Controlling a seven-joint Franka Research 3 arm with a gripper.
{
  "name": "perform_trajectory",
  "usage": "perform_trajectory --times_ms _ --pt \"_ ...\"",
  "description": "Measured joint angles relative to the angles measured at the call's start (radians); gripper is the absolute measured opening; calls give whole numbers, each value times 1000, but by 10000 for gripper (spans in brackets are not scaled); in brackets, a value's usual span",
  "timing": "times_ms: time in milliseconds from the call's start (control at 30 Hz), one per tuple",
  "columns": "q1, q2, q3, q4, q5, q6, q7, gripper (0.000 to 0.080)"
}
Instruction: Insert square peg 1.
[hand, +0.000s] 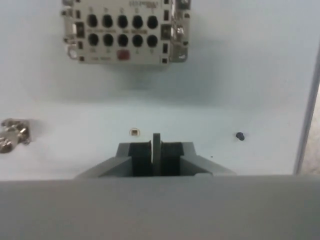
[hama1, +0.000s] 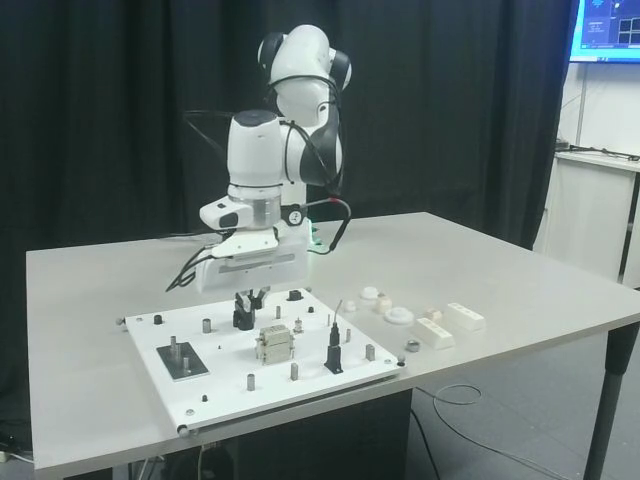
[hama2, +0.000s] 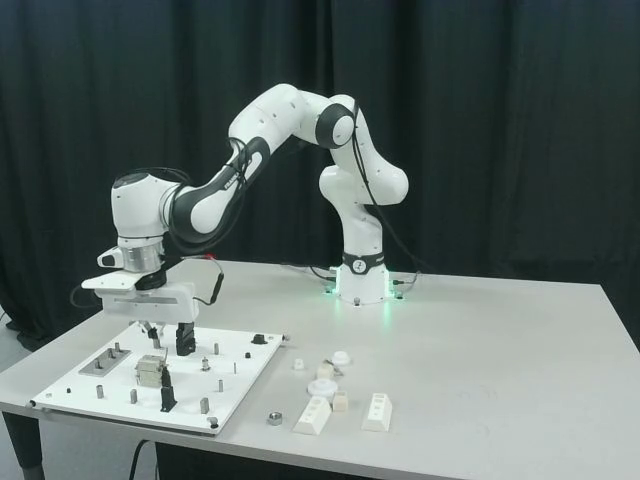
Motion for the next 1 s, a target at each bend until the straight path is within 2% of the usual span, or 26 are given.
perform_trajectory --times_ms 200,400,667,833,1000 --pt "2 0 -3 -19 0 25 20 34" --pt "5 -4 -4 -27 0 26 26 34" --pt "26 -35 -12 -73 0 45 26 34" --pt "46 -68 -22 -128 0 88 24 34" --pt "61 -108 -26 -194 -1 153 17 34"
